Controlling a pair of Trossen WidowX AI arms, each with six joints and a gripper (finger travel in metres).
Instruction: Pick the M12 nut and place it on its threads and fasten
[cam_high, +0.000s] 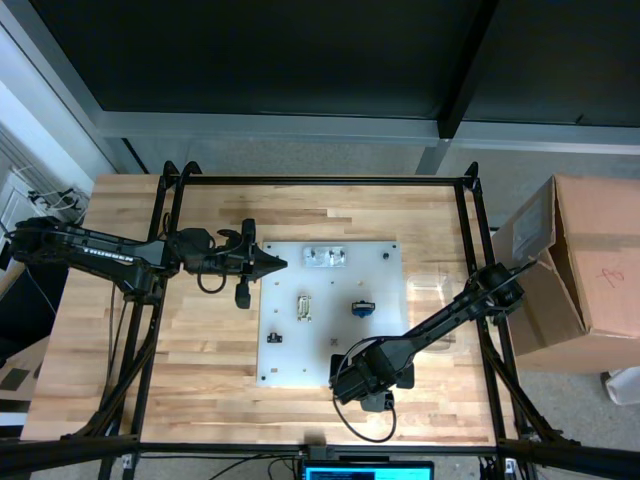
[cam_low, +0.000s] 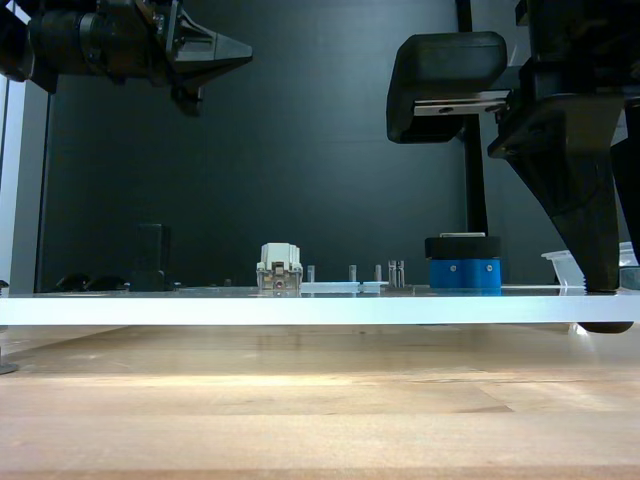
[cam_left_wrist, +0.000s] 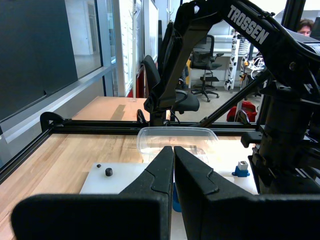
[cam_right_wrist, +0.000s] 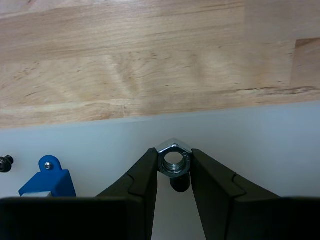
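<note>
Board (cam_high: 290, 355): left gripper (cam_high: 278, 264); right gripper (cam_right_wrist: 173, 158), nut (cam_right_wrist: 174, 164)

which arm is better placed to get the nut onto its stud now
Right. The right claw grips the M12 nut over the near right edge of the white board, with a dark stud showing just beneath it. The left claw is shut, empty, high over the board's far left edge.

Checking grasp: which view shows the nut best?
Right wrist view: the nut is clamped in the right gripper at the board's near edge; on its stud or not, I cannot tell. High and low views hide it behind that arm. Left wrist view misses it; the left gripper, shut, hovers at the board's left edge.
</note>
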